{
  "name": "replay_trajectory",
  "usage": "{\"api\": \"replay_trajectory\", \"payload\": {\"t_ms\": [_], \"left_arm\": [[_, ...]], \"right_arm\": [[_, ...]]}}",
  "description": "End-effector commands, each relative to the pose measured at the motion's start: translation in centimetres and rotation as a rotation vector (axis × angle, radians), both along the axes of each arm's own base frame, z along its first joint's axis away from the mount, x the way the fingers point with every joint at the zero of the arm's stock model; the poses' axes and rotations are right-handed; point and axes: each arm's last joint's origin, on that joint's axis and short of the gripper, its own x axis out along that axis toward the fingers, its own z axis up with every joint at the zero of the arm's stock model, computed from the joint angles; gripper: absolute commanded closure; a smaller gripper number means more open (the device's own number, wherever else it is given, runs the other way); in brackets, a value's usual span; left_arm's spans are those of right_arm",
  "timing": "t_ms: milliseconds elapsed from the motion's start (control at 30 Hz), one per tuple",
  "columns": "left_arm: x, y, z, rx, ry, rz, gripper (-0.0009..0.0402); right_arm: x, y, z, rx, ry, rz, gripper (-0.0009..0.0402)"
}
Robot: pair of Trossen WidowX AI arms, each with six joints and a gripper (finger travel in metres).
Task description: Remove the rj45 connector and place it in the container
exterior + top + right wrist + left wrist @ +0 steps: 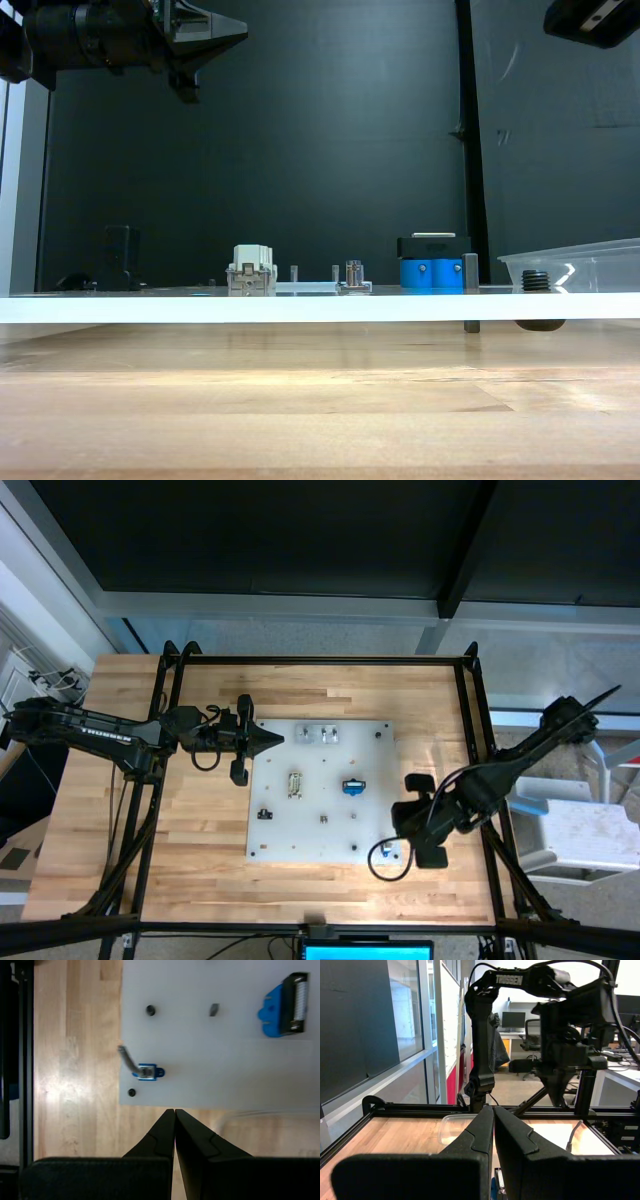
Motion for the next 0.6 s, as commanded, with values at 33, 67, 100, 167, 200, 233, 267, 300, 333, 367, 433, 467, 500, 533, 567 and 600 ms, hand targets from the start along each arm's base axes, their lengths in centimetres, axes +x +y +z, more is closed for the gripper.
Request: {"api": "replay_trajectory", "payload": {"t_ms": [33,67,100,167,200,233,267,300,333,367,433,467,500,533,567,600], "left_arm": [[0.0,0.0,0.0,0.0,0.0,0.0,0.0392],[0.0,0.0,0.0,0.0,0.0,0.0,0.0392],[0.0,0.0,0.0,0.0,0.0,0.0,0.0392],[0.0,0.0,0.0,0.0,0.001,0.0,0.0392],[0.0,0.0,0.0,0.0,0.0,0.0,0.0392],[0.0,0.0,0.0,0.0,0.0,0.0,0.0392],[0.0,0.0,0.0,0.0,0.0,0.0,0.0392],[0.0,0.0,0.0,0.0,0.0,0.0,0.0392],[0.0,0.0,0.0,0.0,0.0,0.0,0.0392],[0.0,0.0,0.0,0.0,0.0,0.0,0.0392],[0.0,0.0,0.0,0.0,0.0,0.0,0.0392],[0.0,0.0,0.0,0.0,0.0,0.0,0.0392],[0.0,0.0,0.0,0.0,0.0,0.0,0.0392],[0.0,0.0,0.0,0.0,0.0,0.0,0.0392],[0.0,0.0,0.0,0.0,0.0,0.0,0.0392],[0.0,0.0,0.0,0.0,0.0,0.0,0.0392]], "right_arm": [[0.3,0.5,-0.4,0.001,0.012,-0.012,0.0393],[0.3,0.7,-0.5,0.0,0.017,-0.017,0.0391],[0.3,0.9,-0.7,-0.001,0.022,-0.018,0.0389],[0.5,1.2,-1.1,-0.008,0.034,-0.02,0.0382],[0.6,1.4,-1.4,-0.01,0.041,-0.022,0.0377],[0.6,1.5,-1.5,-0.01,0.046,-0.026,0.037],[0.7,1.7,-1.7,-0.013,0.052,-0.023,0.0361],[0.8,1.8,-1.9,-0.013,0.052,-0.024,0.0351],[0.9,2.0,-2.0,-0.011,0.05,-0.024,0.0339],[1.0,2.1,-2.1,-0.009,0.047,-0.026,0.0327],[1.2,2.3,-2.3,-0.002,0.044,-0.042,0.03],[1.3,2.4,-2.6,-0.004,0.051,-0.049,0.0287],[1.3,2.4,-2.7,-0.007,0.055,-0.052,0.0275],[1.5,2.5,-3.0,-0.012,0.062,-0.052,0.0264],[1.5,2.6,-3.2,-0.017,0.068,-0.052,0.0253],[1.6,2.7,-3.3,-0.023,0.069,-0.053,0.0244]]}}
